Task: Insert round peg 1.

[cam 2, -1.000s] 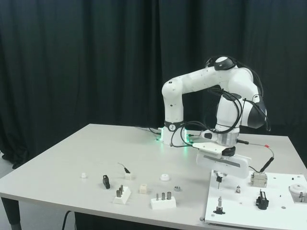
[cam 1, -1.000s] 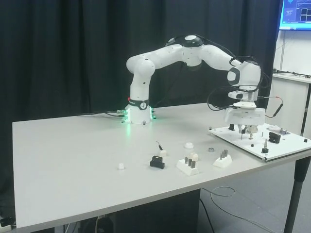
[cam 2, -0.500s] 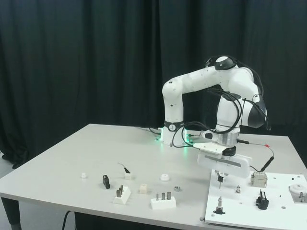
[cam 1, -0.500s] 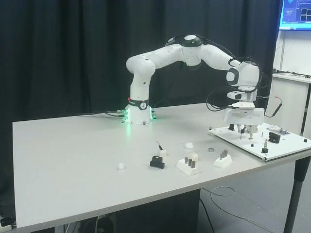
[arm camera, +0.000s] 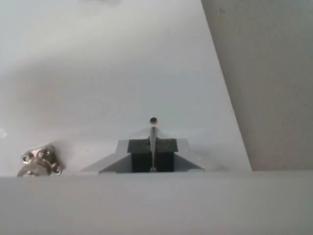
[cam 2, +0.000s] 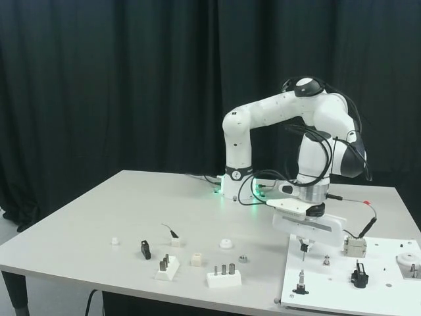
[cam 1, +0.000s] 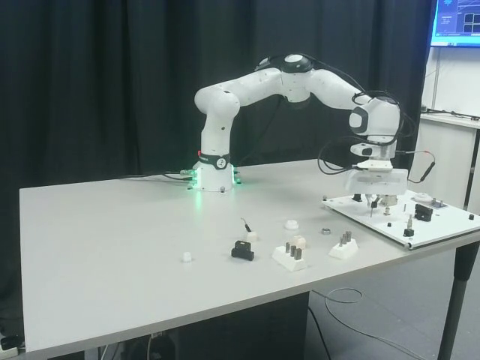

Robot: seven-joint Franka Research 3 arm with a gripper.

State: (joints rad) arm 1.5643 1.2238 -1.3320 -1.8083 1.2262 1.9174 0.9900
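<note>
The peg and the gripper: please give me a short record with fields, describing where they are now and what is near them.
gripper: shut on the peg, above the white board
peg: thin, upright, tip pointing down at the board
hole: small dark hole just beyond the peg tip, in the wrist view
contact: cannot tell whether the tip touches the board
nearby: metal fitting on the board beside the gripper
table: grey, small parts lie loose on it

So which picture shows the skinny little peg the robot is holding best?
The wrist view: the round peg stands out thin between the gripper fingers, above the white board. In both room views it is only a tiny sliver under the gripper, easy to miss.
</note>
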